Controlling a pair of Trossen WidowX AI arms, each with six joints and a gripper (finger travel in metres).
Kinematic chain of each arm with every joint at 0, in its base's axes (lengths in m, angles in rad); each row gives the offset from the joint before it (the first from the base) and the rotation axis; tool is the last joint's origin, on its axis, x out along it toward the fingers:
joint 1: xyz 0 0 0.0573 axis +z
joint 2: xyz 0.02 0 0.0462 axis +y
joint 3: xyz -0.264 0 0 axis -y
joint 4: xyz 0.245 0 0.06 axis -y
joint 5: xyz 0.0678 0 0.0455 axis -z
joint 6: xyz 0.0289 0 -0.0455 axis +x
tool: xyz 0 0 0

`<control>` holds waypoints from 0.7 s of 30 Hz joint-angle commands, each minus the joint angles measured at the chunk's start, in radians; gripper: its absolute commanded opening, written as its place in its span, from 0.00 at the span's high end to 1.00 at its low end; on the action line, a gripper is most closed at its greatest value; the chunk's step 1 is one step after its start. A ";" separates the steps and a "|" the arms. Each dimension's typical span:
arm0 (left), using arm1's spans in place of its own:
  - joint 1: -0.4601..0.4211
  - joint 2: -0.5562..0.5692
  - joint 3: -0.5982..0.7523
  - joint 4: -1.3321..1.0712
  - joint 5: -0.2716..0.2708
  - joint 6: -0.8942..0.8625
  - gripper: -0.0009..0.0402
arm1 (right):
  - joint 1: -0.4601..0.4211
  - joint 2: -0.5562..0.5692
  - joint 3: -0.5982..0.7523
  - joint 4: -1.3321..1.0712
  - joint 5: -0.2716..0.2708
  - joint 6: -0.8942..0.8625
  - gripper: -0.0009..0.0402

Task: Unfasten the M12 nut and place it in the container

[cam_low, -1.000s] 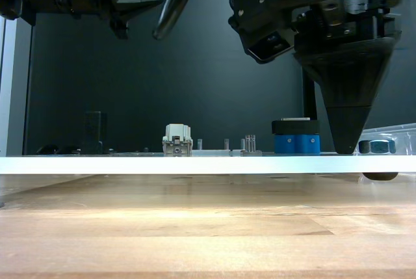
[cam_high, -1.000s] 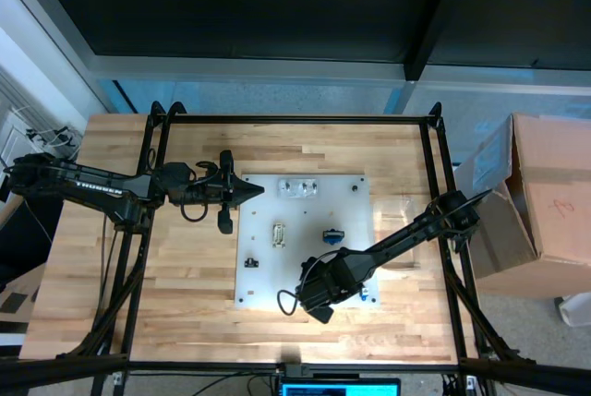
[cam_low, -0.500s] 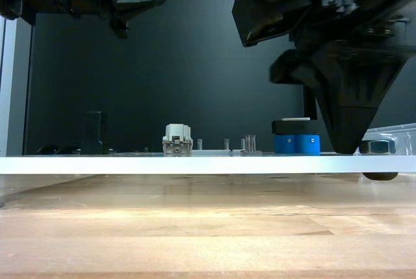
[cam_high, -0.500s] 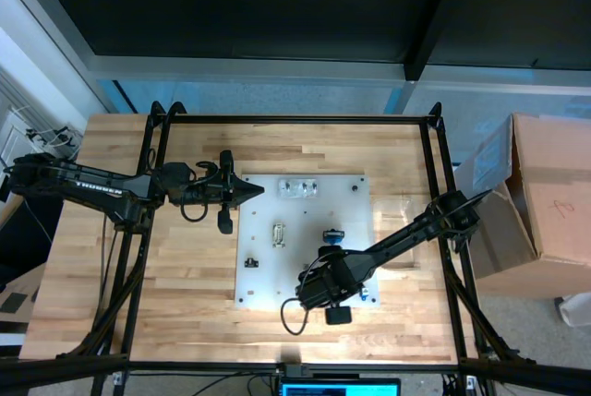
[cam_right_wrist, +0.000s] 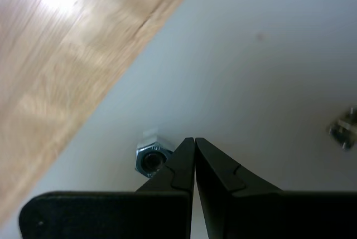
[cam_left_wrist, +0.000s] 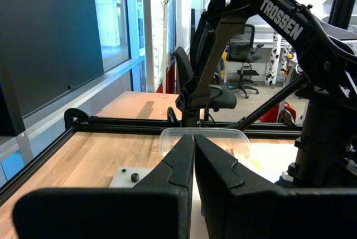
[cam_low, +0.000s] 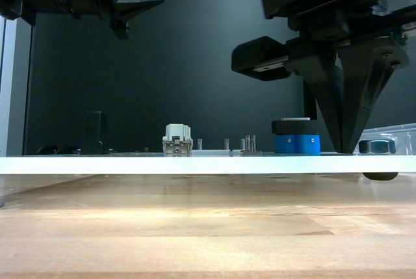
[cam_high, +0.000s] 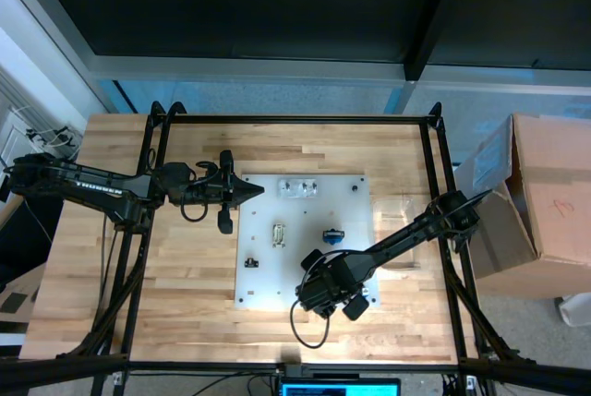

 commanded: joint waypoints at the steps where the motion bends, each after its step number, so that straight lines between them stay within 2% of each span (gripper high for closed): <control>1: 0.000 0.000 0.000 0.000 0.000 0.000 0.98 | 0.000 -0.001 0.000 0.000 -0.001 -0.143 0.98; 6: 0.000 0.000 0.000 0.000 0.000 0.000 0.98 | 0.000 -0.001 0.000 0.000 -0.001 -0.351 0.98; 13: 0.000 0.000 0.000 0.000 0.000 0.000 0.98 | 0.001 -0.001 0.000 0.001 0.000 -0.390 0.98; 17: 0.000 0.000 0.000 0.000 0.000 0.000 0.98 | 0.000 -0.013 0.000 -0.002 0.010 -0.335 0.98; 21: 0.000 0.000 0.000 0.000 0.000 0.000 0.98 | 0.000 -0.050 0.002 -0.027 0.010 -0.113 0.98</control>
